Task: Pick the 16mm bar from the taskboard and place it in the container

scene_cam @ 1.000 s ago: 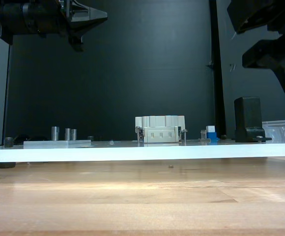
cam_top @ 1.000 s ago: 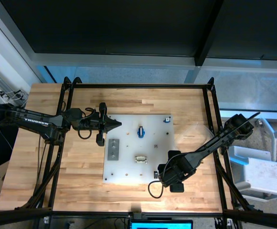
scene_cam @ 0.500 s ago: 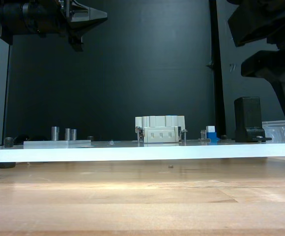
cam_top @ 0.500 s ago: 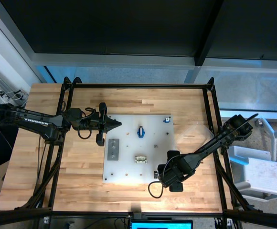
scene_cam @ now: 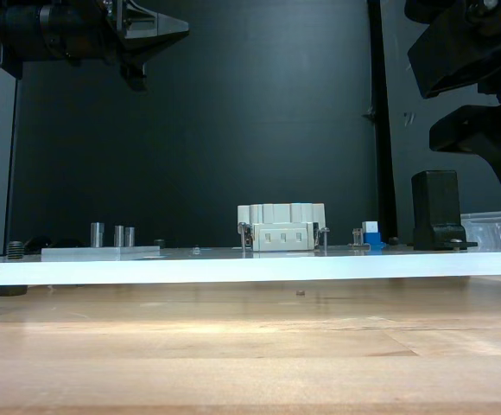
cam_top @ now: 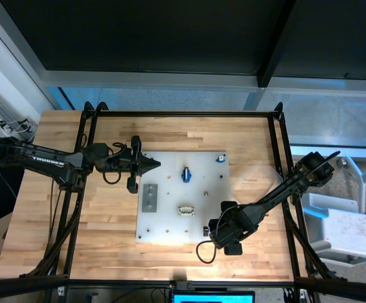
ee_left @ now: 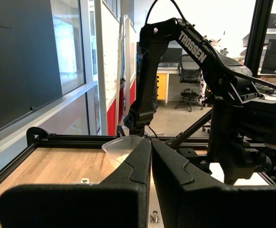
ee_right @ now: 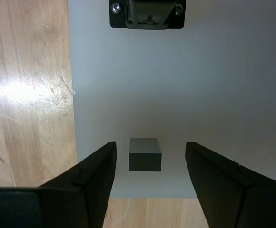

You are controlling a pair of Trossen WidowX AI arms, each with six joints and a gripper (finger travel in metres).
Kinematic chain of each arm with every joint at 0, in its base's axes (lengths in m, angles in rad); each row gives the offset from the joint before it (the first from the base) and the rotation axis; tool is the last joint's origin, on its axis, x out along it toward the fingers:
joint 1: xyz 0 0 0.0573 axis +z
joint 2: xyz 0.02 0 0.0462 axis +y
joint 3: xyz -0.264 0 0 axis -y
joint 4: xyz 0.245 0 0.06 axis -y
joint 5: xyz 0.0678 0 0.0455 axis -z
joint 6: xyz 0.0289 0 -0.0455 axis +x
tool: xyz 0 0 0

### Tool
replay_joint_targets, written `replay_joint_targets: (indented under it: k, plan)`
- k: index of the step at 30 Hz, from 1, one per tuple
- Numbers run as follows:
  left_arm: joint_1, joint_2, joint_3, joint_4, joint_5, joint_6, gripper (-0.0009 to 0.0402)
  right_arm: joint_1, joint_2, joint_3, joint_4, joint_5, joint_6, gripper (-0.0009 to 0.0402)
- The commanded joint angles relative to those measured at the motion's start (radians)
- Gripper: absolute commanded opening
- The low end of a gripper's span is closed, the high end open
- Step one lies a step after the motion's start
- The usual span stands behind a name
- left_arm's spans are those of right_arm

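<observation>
Right wrist view: your right gripper (ee_right: 150, 144) hangs wide, 16mm bar (ee_right: 145, 154) upright beneath, centred between its jaws; left gripper (ee_left: 151, 142), closed, high over the taskboard (ee_right: 185, 71), far-left edge.

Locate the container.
High view: the container sits on the table right of the taskboard, beyond the right gripper over its near-right corner; the left gripper hovers at its far-left corner.

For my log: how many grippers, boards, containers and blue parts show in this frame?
Grippers: 2 (left gripper shut, above the far-left corner of the taskboard; right gripper open, above its near-right corner)
Taskboard: 1
Container: 1
Blue parts: 2 (one mid-board, one near the far-right corner)
Total: 6
</observation>
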Motion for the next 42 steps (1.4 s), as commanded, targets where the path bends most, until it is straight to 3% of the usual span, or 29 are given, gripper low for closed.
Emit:
replay_joint_targets:
  k: [1,22,42]
  plan:
    - [0.0,0.0,0.0,0.0,0.0,0.0,0.0,0.0,0.0,0.001,0.0,0.0,0.001,0.0168]
    - [0.0,0.0,0.0,0.0,0.0,0.0,0.0,0.0,0.0,0.001,0.005,0.0,0.002,0.0034]
    - [0.0,0.0,0.0,0.0,0.0,0.0,0.0,-0.002,-0.08,0.023,-0.037,0.0,0.0,0.0016]
